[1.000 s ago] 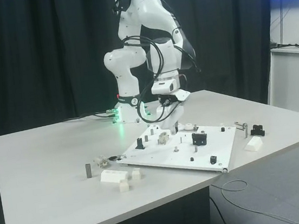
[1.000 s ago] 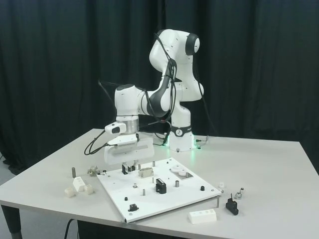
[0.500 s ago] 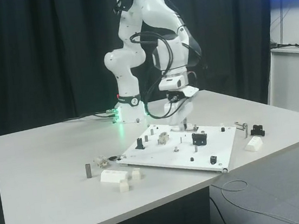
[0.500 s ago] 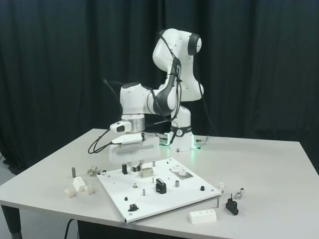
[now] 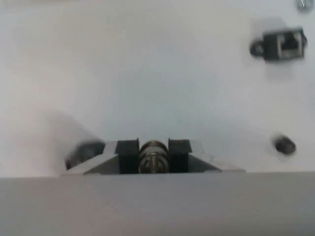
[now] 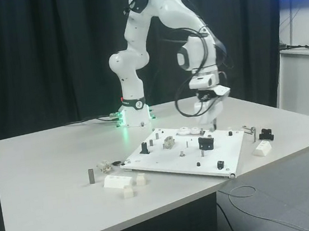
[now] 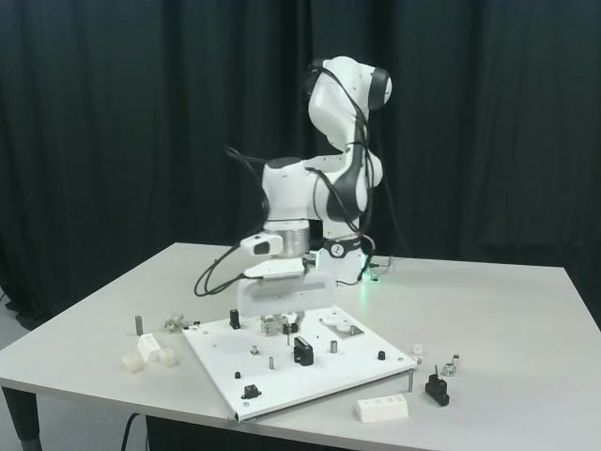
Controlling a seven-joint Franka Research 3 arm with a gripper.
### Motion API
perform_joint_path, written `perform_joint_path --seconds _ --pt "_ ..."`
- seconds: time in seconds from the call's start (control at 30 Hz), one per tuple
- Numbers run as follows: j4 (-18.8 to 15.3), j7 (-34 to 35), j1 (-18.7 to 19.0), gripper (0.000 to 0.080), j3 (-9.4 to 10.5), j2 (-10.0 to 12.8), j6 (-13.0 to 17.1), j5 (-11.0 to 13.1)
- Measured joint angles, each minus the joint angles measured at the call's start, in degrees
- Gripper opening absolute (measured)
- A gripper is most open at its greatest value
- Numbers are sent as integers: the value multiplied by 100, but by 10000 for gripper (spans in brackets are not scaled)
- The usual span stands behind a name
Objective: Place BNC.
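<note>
In the wrist view my gripper is shut on the BNC connector, a short grey metal barrel held between the two black fingers. Below it lies the white assembly board. In the first room view the gripper hangs just above the board near its far right part, close to a black block. In the second room view the gripper sits low over the board, beside the black block. The connector itself is too small to make out in the room views.
On the board a black socket and a small black stud stand off to one side. Loose white blocks and a black cylinder lie left of the board. A white block and a black part lie right.
The arm has swung across the board, rightward in the first room view, carrying the gripper from the back middle to the far right part. The gripper stays low over the board.
</note>
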Motion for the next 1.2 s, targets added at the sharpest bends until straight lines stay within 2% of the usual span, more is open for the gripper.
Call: perform_joint_path --seconds 0.23,0.43,0.9,1.2 --pt "531 427 200 121 40 479 -48 -1" --pt "1085 768 228 121 144 922 -228 -2" --pt "2407 1554 168 121 178 1893 -1052 -15" --pt "3044 1726 56 121 207 2331 -1387 -16"
